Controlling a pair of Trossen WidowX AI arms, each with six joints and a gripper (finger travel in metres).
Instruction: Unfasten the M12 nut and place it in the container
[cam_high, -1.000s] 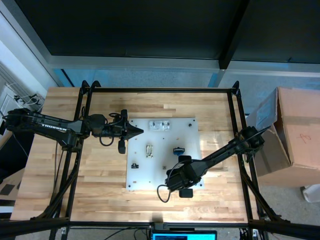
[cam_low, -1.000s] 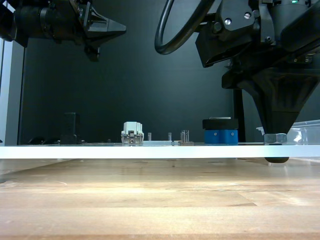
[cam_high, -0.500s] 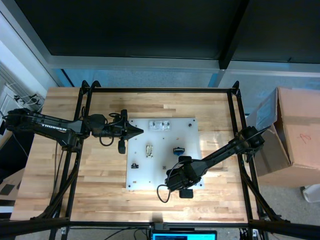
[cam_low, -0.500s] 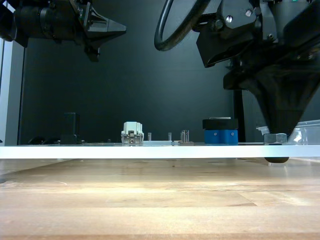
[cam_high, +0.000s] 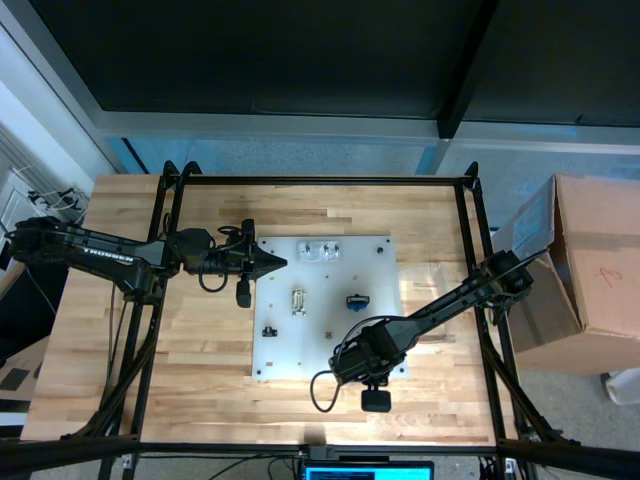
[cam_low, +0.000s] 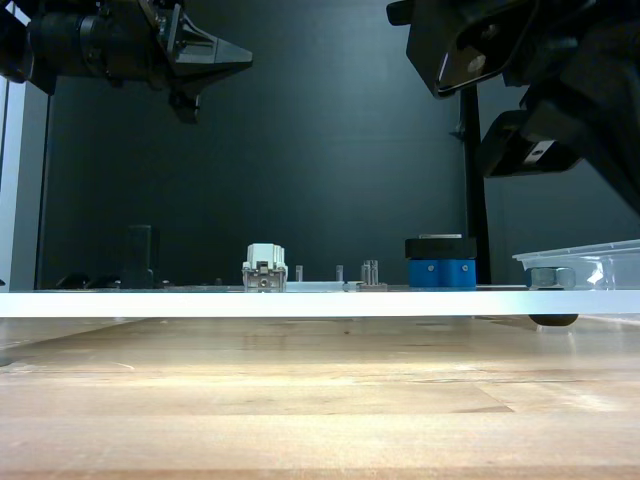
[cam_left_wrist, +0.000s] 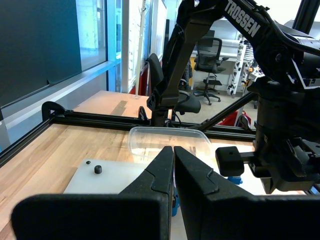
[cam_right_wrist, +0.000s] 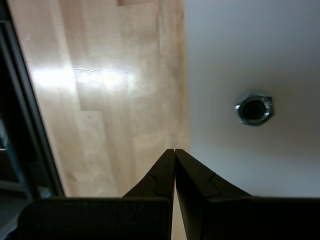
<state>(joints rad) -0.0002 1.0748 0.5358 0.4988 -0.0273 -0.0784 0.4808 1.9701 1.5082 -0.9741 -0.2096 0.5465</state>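
The right gripper (cam_right_wrist: 175, 151) hangs tips-down, tips together, over the near right edge of the board (cam_high: 300, 350), just where it meets the table (cam_high: 200, 380). The M12 nut (cam_right_wrist: 254, 107) sits on its stud below those tips and off to their board side, clear of them, with the container (cam_low: 585, 252) behind it. The left gripper (cam_high: 283, 262) hovers high over the board's far left part, tips together, with the container straight ahead of it past the board.
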